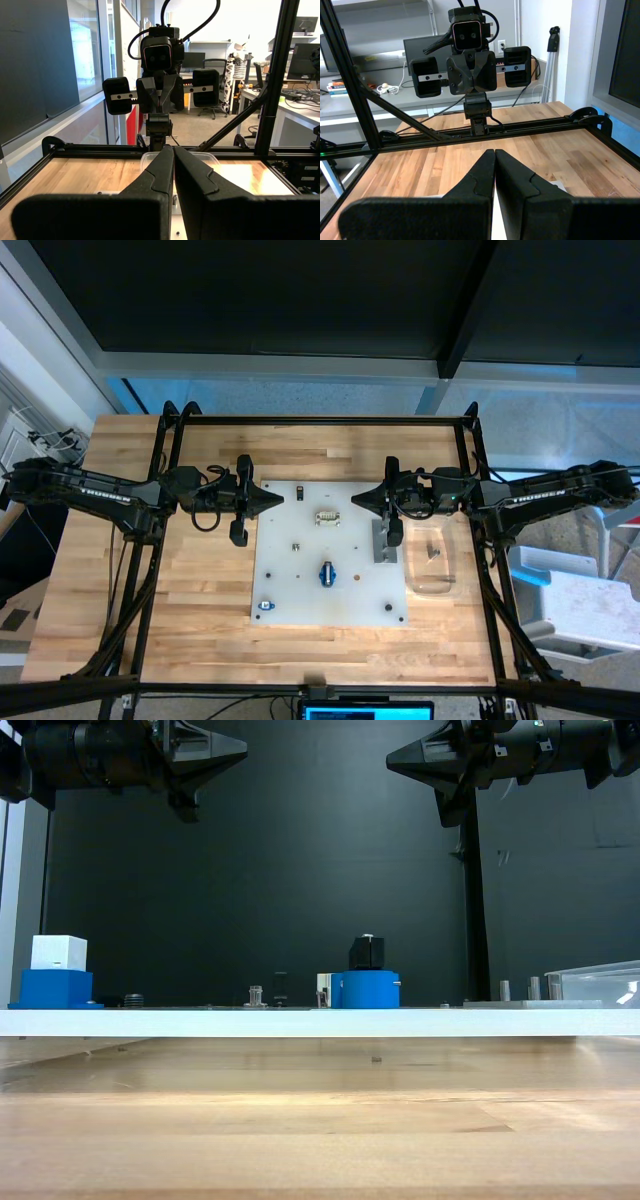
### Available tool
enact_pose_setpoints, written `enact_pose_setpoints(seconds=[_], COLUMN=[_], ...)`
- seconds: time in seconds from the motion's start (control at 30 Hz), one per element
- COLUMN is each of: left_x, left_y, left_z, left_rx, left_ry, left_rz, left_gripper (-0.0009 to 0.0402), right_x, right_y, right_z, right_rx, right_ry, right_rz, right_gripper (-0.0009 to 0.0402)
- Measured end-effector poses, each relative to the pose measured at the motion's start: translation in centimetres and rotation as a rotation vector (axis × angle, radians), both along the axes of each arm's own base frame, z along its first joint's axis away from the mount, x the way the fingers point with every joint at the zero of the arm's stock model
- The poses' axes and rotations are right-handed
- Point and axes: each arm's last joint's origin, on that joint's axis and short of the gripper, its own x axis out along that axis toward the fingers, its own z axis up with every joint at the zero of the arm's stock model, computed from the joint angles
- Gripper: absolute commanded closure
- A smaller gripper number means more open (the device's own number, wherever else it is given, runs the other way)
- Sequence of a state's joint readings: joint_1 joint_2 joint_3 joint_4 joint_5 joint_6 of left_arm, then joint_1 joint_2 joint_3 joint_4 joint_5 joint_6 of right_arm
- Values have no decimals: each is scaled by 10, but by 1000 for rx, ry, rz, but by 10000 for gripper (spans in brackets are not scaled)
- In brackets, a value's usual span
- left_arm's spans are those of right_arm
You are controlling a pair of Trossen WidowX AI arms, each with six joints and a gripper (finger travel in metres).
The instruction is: Pick the 16mm cylinder and place it in the taskboard
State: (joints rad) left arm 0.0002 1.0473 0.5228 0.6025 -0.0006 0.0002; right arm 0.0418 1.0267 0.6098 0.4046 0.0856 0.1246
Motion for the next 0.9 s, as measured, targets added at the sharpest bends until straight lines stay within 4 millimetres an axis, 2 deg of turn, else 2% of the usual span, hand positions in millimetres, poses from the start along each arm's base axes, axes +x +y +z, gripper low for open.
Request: enact_pose_setpoints(seconds=[0.63, 0.9], left_x=[0, 0], left_y=[0, 0], left_z=[0, 0], left_rx=[0, 0], left_ry=[0, 0], left_rz=[-1, 0], left_gripper=[393, 393], right_x=[0, 0], right_y=[0, -1], right_z=[0, 8], right_rx=[6, 45], right_ry=[-1, 216], right_rz=[0, -35], right_gripper=[393, 393])
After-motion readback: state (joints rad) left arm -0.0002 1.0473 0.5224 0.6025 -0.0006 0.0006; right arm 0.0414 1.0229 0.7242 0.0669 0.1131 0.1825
